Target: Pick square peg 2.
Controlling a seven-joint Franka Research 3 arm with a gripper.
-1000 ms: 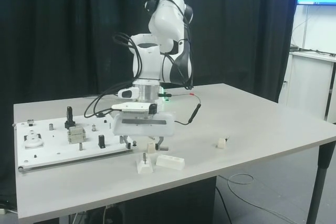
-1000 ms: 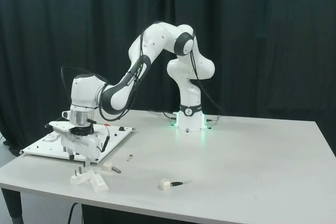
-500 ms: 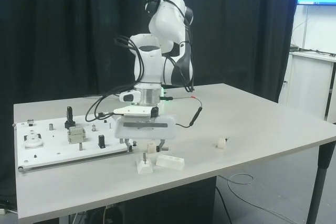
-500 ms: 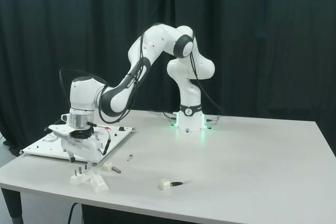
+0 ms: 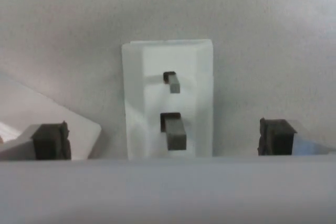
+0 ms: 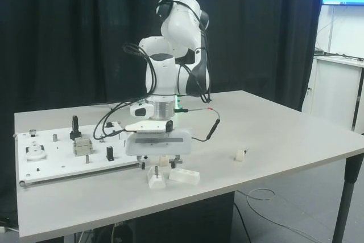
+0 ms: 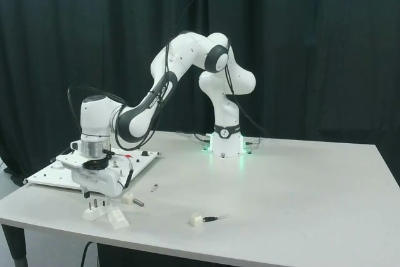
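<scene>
Gripper (image 5: pixel 163 140) shifted over peg holder (image 5: pixel 168 106), fingers (image 5: pixel 51 141) apart

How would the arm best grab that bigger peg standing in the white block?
Probably by the larger square peg's upper shaft, coming straight down from above. It stands upright in the white holder, flat sides exposed, with the open fingers either side.

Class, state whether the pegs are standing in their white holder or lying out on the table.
In: both pegs stand upright in the holder, with the claw open above them.
</scene>
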